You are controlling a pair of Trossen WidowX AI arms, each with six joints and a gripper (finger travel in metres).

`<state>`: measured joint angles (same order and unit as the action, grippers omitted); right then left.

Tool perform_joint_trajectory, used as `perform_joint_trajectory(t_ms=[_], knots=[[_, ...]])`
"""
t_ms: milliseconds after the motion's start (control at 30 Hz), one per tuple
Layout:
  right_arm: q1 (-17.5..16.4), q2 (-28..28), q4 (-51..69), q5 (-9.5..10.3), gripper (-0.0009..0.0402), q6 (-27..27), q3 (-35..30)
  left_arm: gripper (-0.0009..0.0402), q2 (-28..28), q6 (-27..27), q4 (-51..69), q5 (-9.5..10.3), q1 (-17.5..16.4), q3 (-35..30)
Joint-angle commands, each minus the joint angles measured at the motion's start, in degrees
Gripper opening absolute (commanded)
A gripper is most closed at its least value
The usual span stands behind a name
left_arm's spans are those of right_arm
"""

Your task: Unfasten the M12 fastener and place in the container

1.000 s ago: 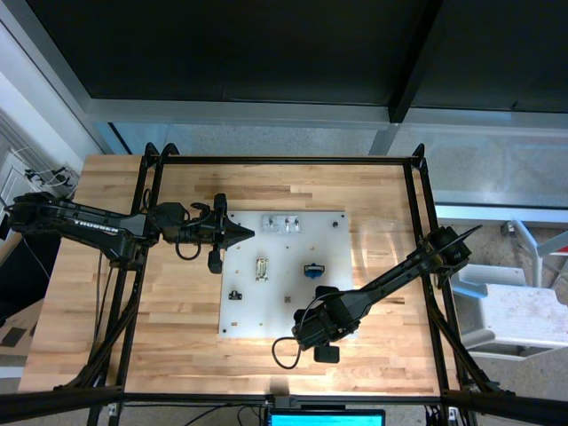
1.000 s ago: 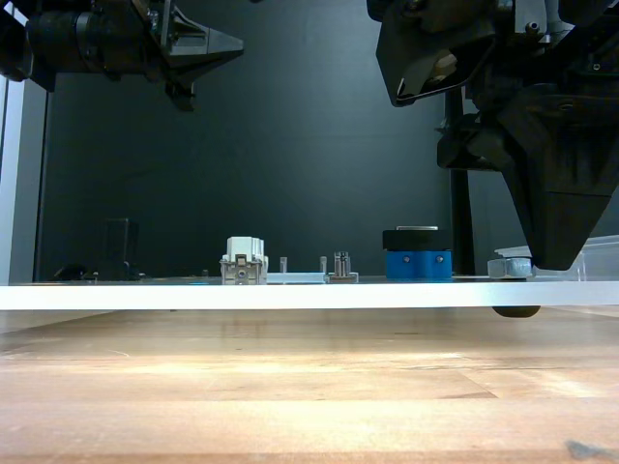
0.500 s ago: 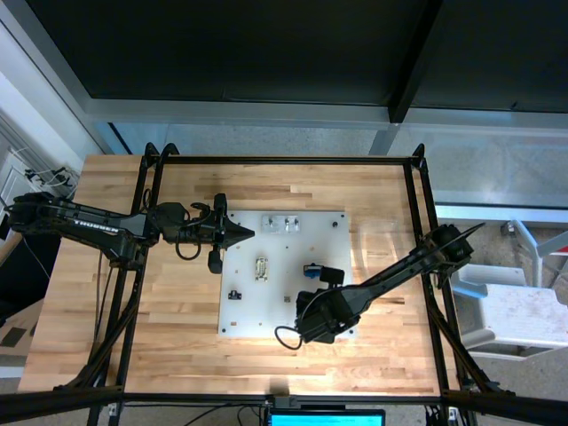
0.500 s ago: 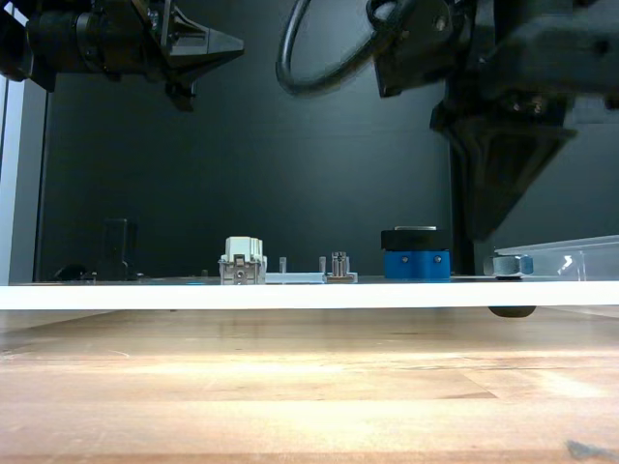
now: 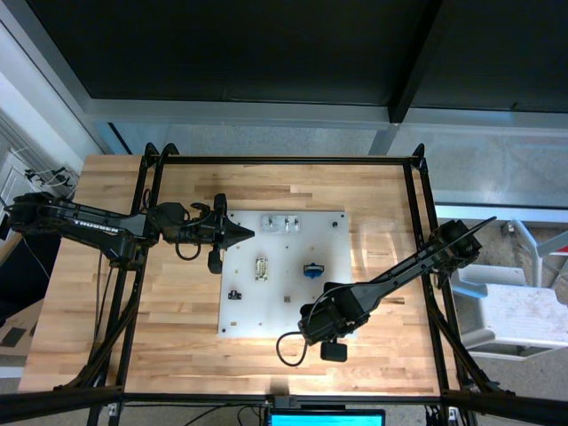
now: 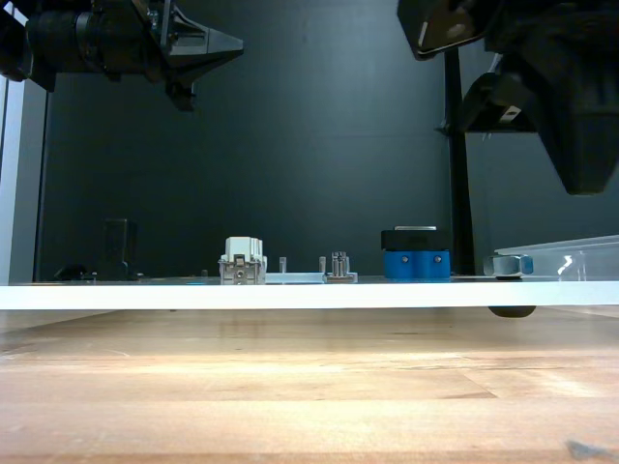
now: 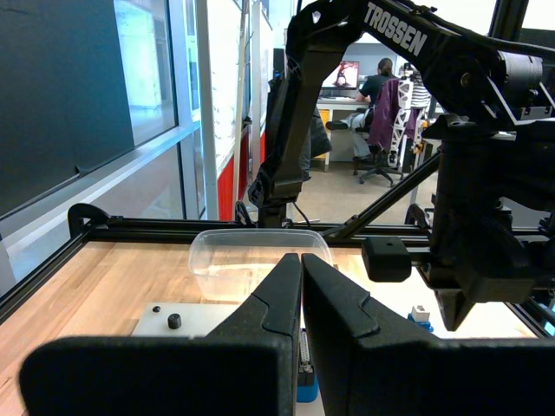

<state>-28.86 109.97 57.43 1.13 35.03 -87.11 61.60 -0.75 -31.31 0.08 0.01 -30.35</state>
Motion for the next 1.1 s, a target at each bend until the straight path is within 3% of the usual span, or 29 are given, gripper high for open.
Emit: perform_joint_trajectory(t_ms=[33,333,433,600,800,1100], knots=[[-0.1,1.1,-2.3,-0.04,0.0,-1.3,0.1,0.0,0.0,0.0,0.0,-0.02,0.0,0.0],[-0.1,4.8,-7.3,-0.15,0.0,-2.4,0.3,0.0,0.0,0.0,0.0,-0.02,0.0,0.0],[0.0,4.8,-7.2,-1.46,0.0,-2.4,0.4,0.0,0.0,0.0,0.0,-0.02,0.0,0.0],[0.1,4.8,-6.6,-1.68,0.0,-2.4,0.4,0.0,0.0,0.0,0.0,-0.02,0.0,0.0],[0.3,4.8,-5.2,-4.5,0.0,-2.4,0.4,0.0,0.0,0.0,0.0,-0.02,0.0,0.0],[0.4,4.8,-5.0,-4.57,0.0,-2.4,0.4,0.0,0.0,0.0,0.0,-0.02,0.0,0.0]])
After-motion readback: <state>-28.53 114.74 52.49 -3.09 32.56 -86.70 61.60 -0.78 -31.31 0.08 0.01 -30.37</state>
